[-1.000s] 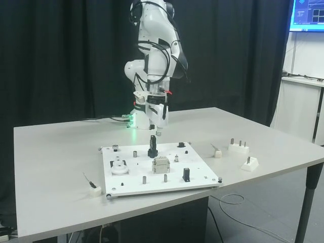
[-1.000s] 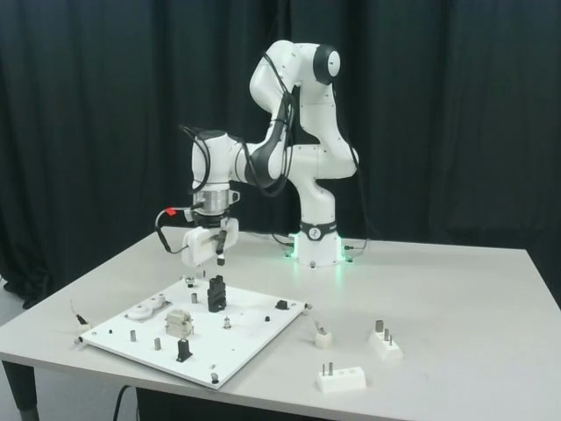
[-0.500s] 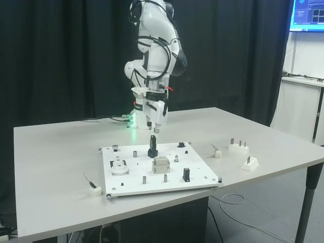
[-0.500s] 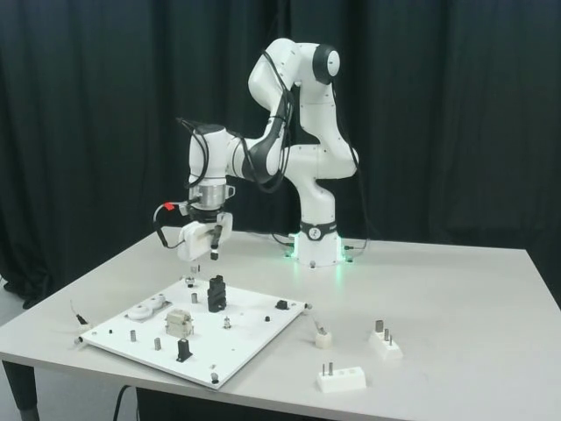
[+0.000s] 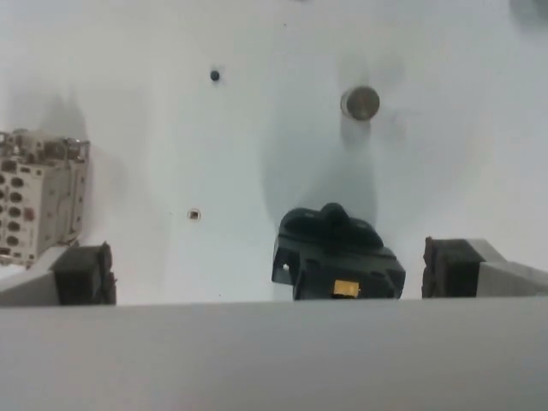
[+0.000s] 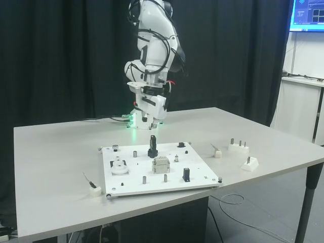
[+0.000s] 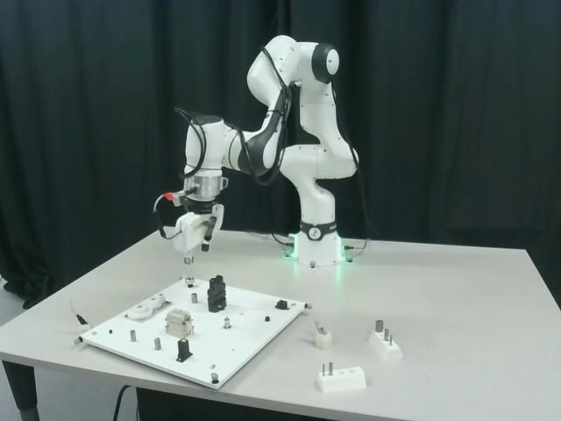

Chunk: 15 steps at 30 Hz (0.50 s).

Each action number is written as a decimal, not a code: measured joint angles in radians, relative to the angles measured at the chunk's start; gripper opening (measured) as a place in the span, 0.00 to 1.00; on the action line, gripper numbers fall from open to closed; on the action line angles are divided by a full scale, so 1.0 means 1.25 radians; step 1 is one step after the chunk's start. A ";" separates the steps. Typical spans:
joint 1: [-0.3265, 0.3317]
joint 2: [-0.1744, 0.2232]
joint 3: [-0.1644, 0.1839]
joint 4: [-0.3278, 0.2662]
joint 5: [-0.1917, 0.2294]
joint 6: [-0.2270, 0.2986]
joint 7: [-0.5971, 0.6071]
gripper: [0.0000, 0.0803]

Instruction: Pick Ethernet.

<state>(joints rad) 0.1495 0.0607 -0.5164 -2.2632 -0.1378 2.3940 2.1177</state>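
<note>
A black connector block (image 5: 336, 257) stands upright on the white board (image 6: 197, 167), near its middle; it also shows in both room views (image 6: 152, 147) (image 7: 216, 294). My gripper (image 5: 265, 270) hangs above it, open, with nothing between the fingers. In the wrist view the black fingertips (image 5: 81, 274) stand wide apart on either side of the block. From the first room view my gripper (image 6: 150, 122) is a short way above and slightly behind the block, and its hand is tilted. The second room view puts my gripper (image 7: 190, 254) above the board's far left edge.
On the board are a grey multi-pin connector (image 6: 160, 164), a white round disc (image 6: 119, 168), another small black part (image 6: 186, 174) and several metal pegs (image 5: 360, 102). Small plugs with short wires (image 6: 92, 188) (image 6: 216, 152) and white peg blocks (image 6: 238, 147) (image 6: 249, 163) lie on the grey table.
My gripper has risen from just over the black block, drifted back toward the board's far left edge and tilted. The block has not moved.
</note>
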 joint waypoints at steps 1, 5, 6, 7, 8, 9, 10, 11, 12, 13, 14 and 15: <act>0.000 -0.003 0.000 0.000 -0.003 0.000 -0.009 1.00; 0.001 -0.012 0.000 0.001 -0.009 -0.001 -0.059 1.00; 0.001 -0.015 0.001 0.001 -0.009 -0.001 -0.072 1.00; 0.002 -0.018 0.001 0.001 -0.009 -0.001 -0.085 1.00; 0.002 -0.020 0.001 0.001 -0.009 -0.001 -0.096 1.00; 0.003 -0.023 0.002 0.001 -0.009 -0.001 -0.105 1.00; 0.004 -0.025 0.003 0.001 -0.009 -0.001 -0.111 1.00; 0.005 -0.027 0.004 0.001 -0.009 -0.001 -0.118 1.00; 0.006 -0.030 0.005 0.001 -0.009 -0.001 -0.126 1.00; 0.007 -0.033 0.007 0.001 -0.009 -0.001 -0.135 1.00; 0.009 -0.036 0.010 0.001 -0.009 -0.001 -0.143 1.00; 0.011 -0.038 0.012 0.001 -0.009 -0.001 -0.151 1.00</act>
<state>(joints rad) 0.1629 0.0131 -0.5012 -2.2622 -0.1490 2.3930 1.9286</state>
